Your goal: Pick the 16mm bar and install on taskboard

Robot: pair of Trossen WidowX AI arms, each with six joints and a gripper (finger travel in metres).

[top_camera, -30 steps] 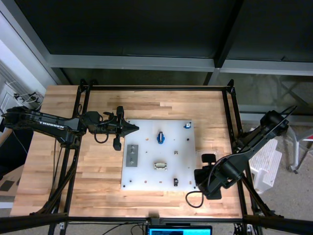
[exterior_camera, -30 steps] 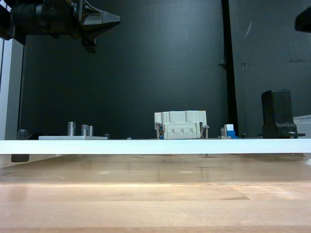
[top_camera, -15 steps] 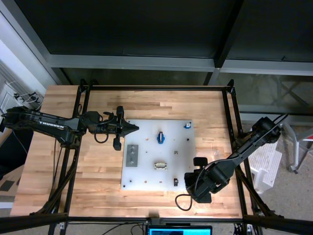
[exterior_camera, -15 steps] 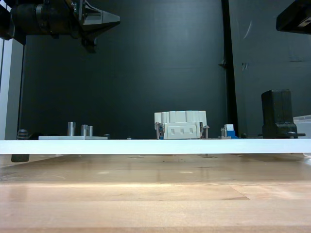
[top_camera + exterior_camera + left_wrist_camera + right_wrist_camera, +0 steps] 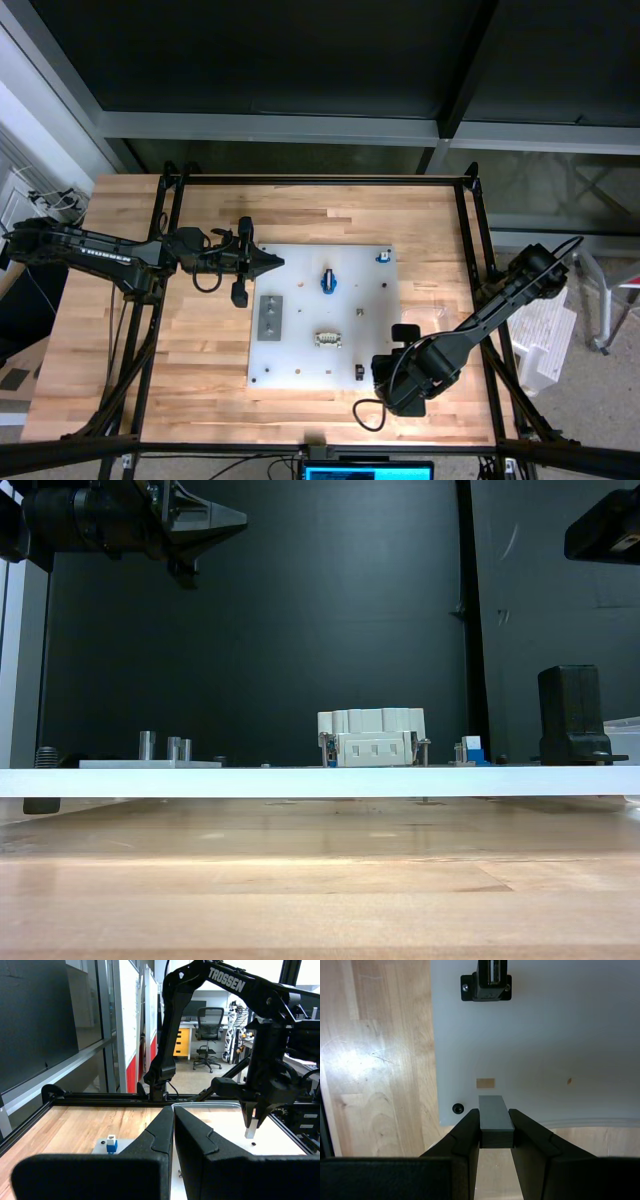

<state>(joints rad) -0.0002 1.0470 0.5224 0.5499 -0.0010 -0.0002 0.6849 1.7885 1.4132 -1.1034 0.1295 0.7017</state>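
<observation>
In the right wrist view my right gripper (image 5: 495,1132) is shut on the 16mm bar (image 5: 495,1121), a short grey piece held end-down between the fingers. It hangs over the near right corner of the white taskboard (image 5: 535,1040), just short of a small rectangular slot (image 5: 485,1083). From above, the right gripper (image 5: 390,383) sits at that corner of the taskboard (image 5: 300,300). The left wrist view shows the bar (image 5: 250,1129) as a pale stub under the right gripper. My left gripper (image 5: 275,262) is shut on nothing and hovers high over the board's far left edge.
The board carries a grey metal block (image 5: 270,314), a blue part (image 5: 328,281), a beige connector (image 5: 327,341) and a black connector (image 5: 486,981) close to the held bar. A black frame rail (image 5: 478,260) runs along the table's right side.
The right arm has swung left and toward the near edge, carrying the bar from beside the board to over its near right corner. The left arm has not moved.
</observation>
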